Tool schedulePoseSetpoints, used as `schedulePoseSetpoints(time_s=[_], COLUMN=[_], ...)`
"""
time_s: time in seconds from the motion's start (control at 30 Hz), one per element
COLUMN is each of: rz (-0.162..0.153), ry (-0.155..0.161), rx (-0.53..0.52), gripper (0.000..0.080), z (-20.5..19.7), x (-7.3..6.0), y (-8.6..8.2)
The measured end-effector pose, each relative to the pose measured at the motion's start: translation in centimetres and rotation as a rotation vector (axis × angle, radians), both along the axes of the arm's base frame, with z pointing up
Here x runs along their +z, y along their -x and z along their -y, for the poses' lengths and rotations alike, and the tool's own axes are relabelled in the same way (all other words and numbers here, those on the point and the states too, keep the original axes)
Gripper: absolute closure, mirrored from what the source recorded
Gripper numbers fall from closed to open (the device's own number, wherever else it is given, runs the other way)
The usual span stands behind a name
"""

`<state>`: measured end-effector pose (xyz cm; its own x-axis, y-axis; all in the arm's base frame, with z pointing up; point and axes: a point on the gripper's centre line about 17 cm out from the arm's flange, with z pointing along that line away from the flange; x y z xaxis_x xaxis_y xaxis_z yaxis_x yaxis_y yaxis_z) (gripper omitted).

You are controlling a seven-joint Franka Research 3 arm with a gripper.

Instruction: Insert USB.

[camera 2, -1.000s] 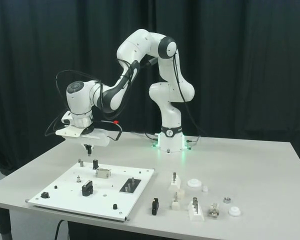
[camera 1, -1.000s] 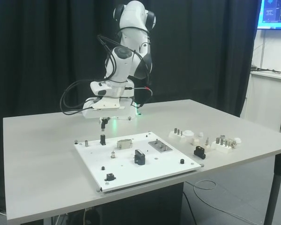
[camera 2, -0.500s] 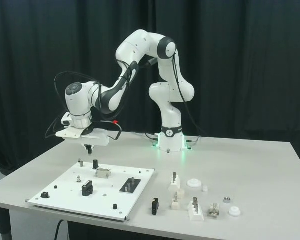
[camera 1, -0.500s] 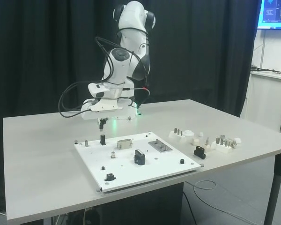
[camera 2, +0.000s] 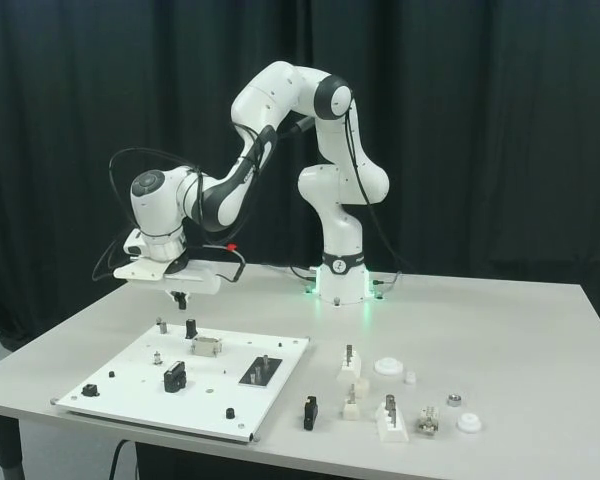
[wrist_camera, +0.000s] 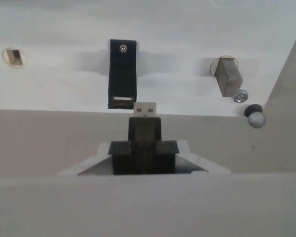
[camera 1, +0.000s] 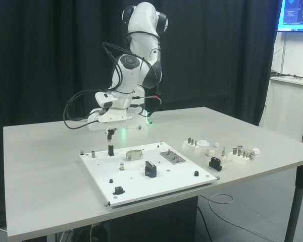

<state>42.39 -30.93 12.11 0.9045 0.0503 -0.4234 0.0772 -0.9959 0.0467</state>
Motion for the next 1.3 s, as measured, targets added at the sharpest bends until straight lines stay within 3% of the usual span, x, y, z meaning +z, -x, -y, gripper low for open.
schedulePoseSetpoints(time_s=[1.3], rz=[-0.043], ry=[-0.031], rx=[0.003], gripper=[0.0709], z=[-1.2], x=[-1.5], y=[1.9])
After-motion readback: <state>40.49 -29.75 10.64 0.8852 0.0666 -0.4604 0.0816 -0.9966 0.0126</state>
